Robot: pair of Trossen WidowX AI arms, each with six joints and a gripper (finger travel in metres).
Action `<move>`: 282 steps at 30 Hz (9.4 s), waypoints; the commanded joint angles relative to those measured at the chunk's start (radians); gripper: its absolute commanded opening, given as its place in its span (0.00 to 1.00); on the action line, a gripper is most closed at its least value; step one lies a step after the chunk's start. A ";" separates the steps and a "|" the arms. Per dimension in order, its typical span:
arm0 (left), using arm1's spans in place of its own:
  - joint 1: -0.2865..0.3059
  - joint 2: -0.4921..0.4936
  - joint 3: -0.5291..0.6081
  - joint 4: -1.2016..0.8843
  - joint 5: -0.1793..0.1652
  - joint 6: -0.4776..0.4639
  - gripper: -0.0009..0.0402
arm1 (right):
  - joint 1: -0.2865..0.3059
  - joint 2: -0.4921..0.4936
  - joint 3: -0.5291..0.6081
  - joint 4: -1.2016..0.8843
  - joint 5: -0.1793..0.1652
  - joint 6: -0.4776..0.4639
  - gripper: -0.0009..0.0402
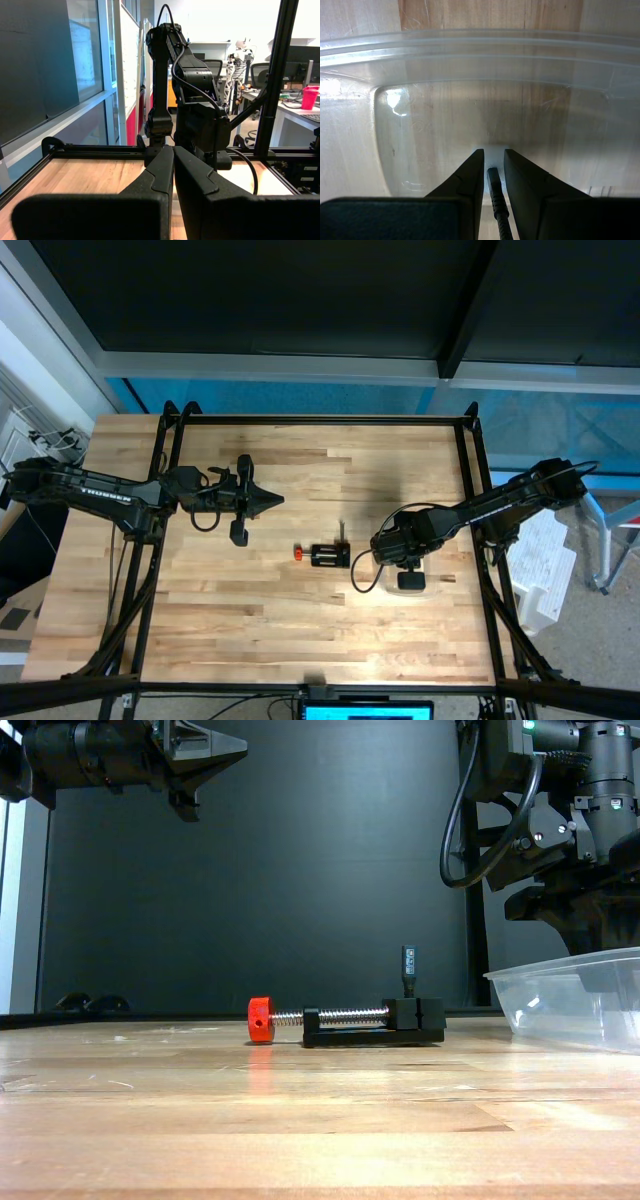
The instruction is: Pick the usb-c connector and install on the hub
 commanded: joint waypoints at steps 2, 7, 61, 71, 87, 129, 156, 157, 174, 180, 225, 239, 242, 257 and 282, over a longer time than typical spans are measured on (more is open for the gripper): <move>0.000 0.000 0.000 0.000 0.000 0.000 0.02 | 0.000 0.000 0.000 0.000 0.000 0.001 0.09; 0.000 0.000 0.000 0.000 0.000 0.000 0.02 | 0.002 0.000 0.000 0.000 0.000 0.001 0.04; 0.000 0.000 0.000 0.000 0.000 0.000 0.02 | 0.007 0.000 0.005 0.001 0.000 0.000 0.22; 0.000 0.000 0.000 0.000 0.000 0.000 0.02 | 0.007 -0.020 0.008 0.001 0.000 0.000 0.44; 0.000 0.000 0.000 0.000 0.000 0.000 0.02 | 0.007 -0.122 0.032 -0.057 0.000 0.000 0.52; 0.000 0.000 0.000 0.000 0.000 0.000 0.02 | 0.035 -0.290 -0.095 -0.060 0.028 0.045 0.52; 0.000 0.000 0.000 0.000 0.000 0.000 0.02 | 0.060 -0.200 -0.190 0.113 0.029 0.088 0.40; 0.000 0.000 0.000 0.000 0.000 0.000 0.02 | 0.060 -0.196 -0.190 0.118 0.029 0.088 0.39; 0.000 0.000 0.000 0.000 0.000 0.000 0.02 | 0.060 -0.193 -0.188 0.120 0.045 0.090 0.20; 0.000 0.000 0.000 0.000 0.000 0.000 0.02 | 0.059 -0.193 -0.188 0.119 0.045 0.089 0.13; 0.000 0.000 0.000 0.000 0.000 0.000 0.02 | 0.056 -0.247 0.073 -0.201 0.049 0.045 0.02; 0.000 0.000 0.000 0.000 0.000 0.000 0.02 | 0.047 -0.260 0.104 -0.226 0.052 0.066 0.02; 0.000 0.000 0.000 0.000 0.000 0.000 0.02 | 0.032 -0.241 0.111 -0.209 0.053 0.080 0.02; 0.000 0.000 0.000 0.000 0.000 0.000 0.02 | 0.004 -0.124 0.204 -0.169 0.078 0.096 0.02; 0.000 0.000 0.000 0.000 0.000 0.000 0.02 | -0.041 0.104 0.410 -0.149 0.071 -0.005 0.02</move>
